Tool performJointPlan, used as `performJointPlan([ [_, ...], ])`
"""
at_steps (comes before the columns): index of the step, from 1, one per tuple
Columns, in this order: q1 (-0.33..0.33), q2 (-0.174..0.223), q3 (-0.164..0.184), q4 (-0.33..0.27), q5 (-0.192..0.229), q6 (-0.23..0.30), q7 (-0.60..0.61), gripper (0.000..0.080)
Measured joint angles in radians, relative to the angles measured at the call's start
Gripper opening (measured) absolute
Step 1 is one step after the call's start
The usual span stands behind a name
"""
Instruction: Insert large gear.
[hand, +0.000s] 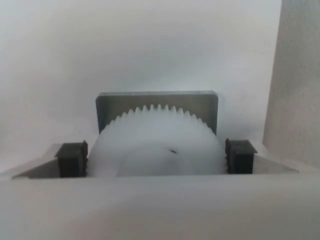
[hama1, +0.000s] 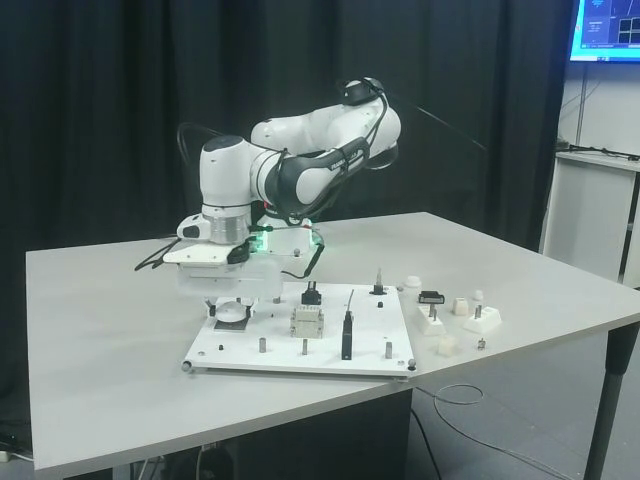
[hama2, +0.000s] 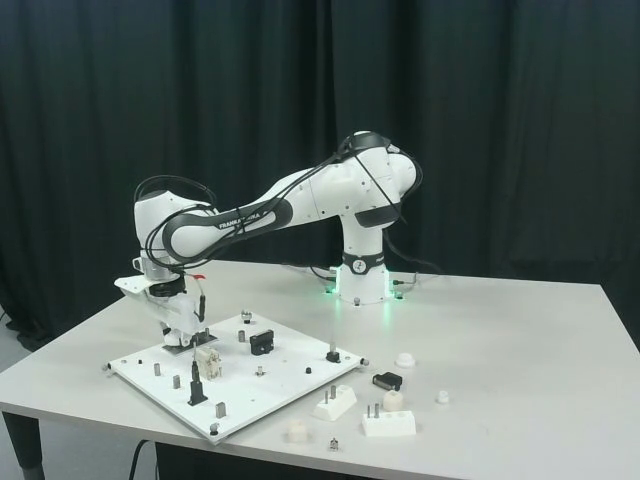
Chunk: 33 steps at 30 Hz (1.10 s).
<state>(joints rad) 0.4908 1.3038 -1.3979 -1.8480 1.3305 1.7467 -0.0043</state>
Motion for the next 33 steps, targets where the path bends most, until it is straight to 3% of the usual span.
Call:
performJointPlan([
  [21,0.012,-0.002,-0.002,-0.020,0.022,0.013,-0.161,0.0598],
  [33,0.056,-0.002,-0.007,-0.095,0.098,0.069,-0.127,0.0598],
])
